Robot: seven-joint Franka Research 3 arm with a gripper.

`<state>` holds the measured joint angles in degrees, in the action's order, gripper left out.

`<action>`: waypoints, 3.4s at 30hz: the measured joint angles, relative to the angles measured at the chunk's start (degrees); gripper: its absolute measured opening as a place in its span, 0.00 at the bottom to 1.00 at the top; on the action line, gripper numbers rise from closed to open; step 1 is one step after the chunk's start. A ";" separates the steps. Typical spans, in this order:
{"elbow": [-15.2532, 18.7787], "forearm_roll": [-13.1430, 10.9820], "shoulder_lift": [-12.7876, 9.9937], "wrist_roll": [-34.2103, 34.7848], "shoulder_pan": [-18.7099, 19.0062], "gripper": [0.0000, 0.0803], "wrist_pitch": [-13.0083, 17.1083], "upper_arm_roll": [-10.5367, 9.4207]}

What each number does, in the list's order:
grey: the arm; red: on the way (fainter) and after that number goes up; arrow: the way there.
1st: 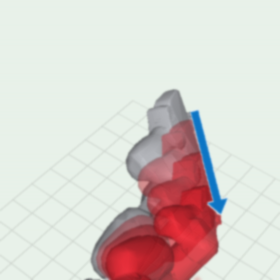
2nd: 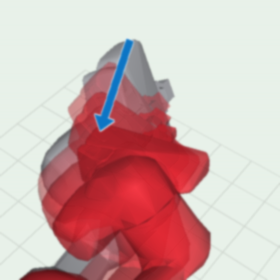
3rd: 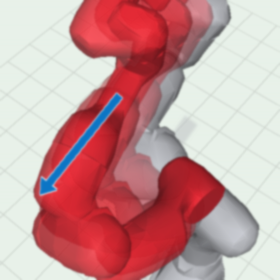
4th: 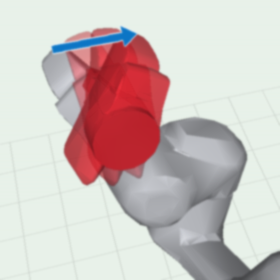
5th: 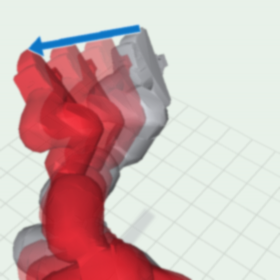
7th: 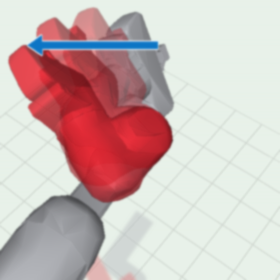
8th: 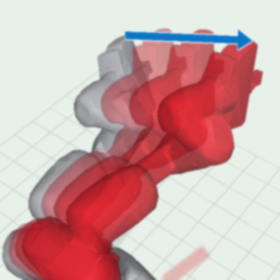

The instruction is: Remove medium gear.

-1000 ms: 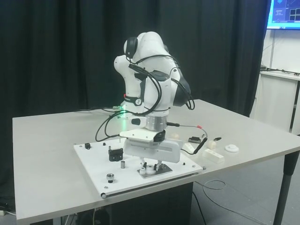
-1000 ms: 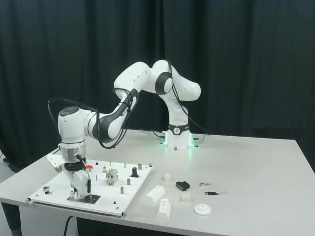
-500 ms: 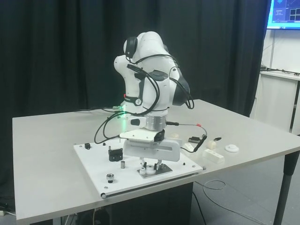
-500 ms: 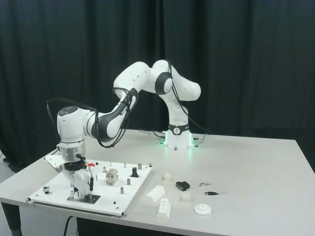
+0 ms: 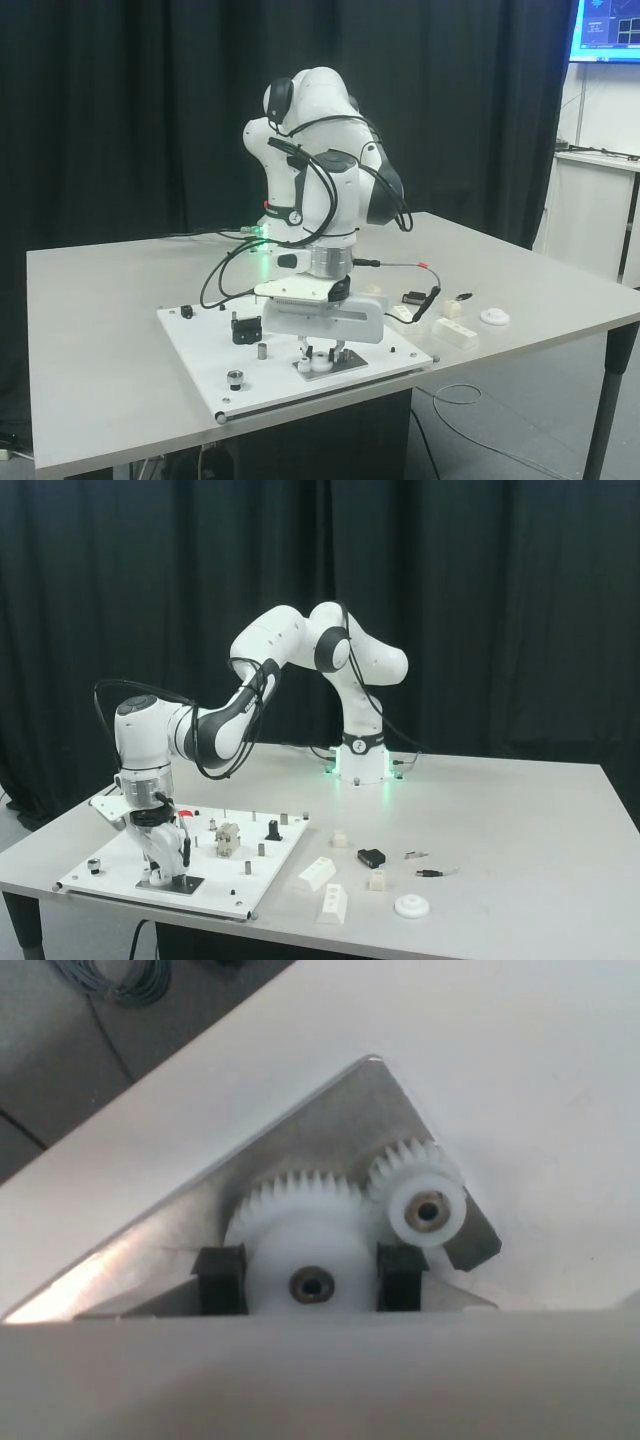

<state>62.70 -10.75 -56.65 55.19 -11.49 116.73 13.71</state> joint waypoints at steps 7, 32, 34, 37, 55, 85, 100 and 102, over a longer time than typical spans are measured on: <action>0.02 -0.01 0.01 -0.18 0.03 0.35 0.00 0.03; 0.49 -0.09 0.23 -0.90 0.19 0.35 0.34 0.16; 0.52 -0.12 0.24 -0.94 0.19 0.35 0.36 0.16; 0.55 -0.15 0.26 -0.98 0.19 0.35 0.39 0.17; 2.67 -2.45 1.28 -0.06 0.31 0.35 2.27 0.66; 9.63 -2.47 4.42 5.54 2.42 0.35 9.25 1.87; 10.52 -2.47 4.75 17.34 3.18 0.35 10.21 2.61; 10.53 -2.47 4.75 17.60 3.19 0.35 10.22 2.62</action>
<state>73.22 -13.21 -51.90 72.78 -8.30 126.95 16.33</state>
